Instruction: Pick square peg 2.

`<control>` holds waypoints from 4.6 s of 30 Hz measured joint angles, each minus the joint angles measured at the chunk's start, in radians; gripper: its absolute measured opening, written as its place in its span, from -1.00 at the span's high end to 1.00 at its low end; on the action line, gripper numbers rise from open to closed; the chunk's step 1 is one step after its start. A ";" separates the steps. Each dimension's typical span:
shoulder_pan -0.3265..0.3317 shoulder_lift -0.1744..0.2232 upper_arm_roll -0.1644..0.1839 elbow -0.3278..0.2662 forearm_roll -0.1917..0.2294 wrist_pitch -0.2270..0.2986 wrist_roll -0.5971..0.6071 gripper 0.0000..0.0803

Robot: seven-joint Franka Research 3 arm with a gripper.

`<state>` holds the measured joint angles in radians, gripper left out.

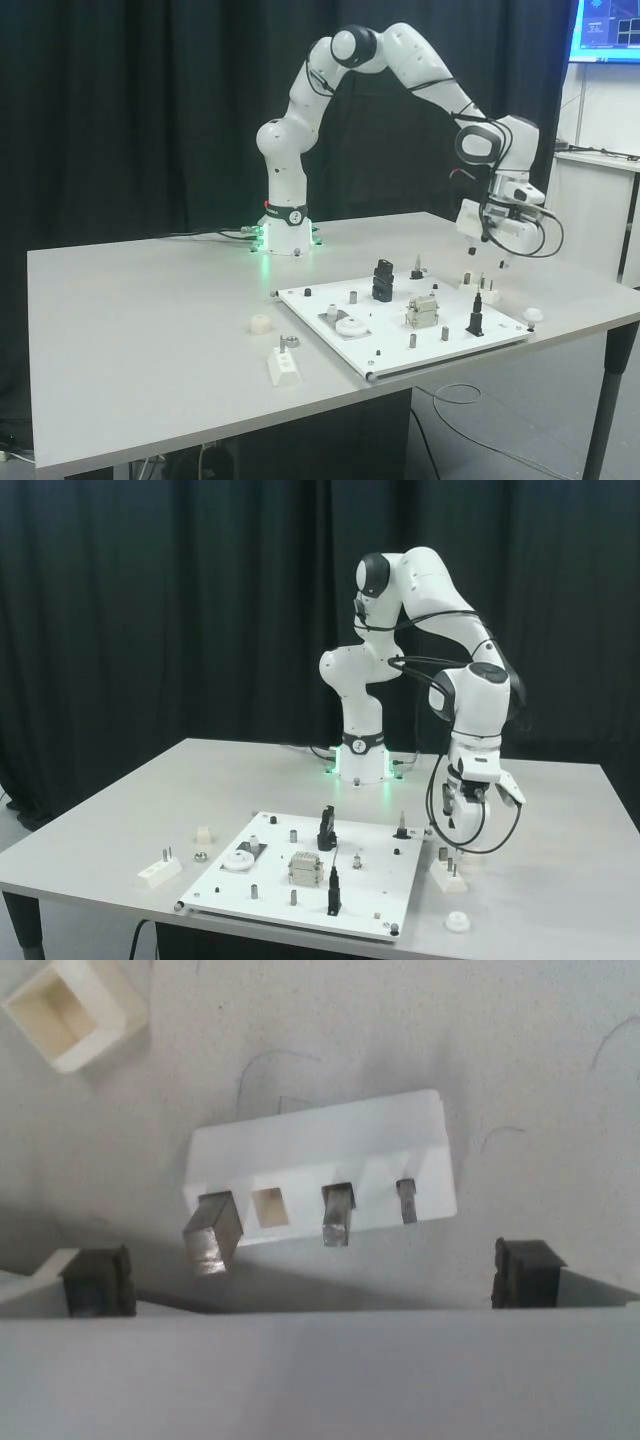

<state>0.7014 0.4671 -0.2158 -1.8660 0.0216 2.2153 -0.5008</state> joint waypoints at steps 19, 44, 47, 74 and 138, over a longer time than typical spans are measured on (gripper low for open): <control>0.001 -0.004 0.000 0.000 0.000 -0.002 0.031 -0.99; 0.012 -0.014 0.000 0.006 0.011 -0.006 0.053 -0.99; 0.015 -0.015 0.000 0.010 0.011 -0.008 0.060 -0.99; 0.020 -0.048 -0.019 0.017 -0.001 -0.014 0.273 -0.99; 0.011 0.018 -0.041 -0.049 0.015 0.141 1.249 -0.99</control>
<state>0.7129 0.4852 -0.2569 -1.9146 0.0363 2.3565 0.7482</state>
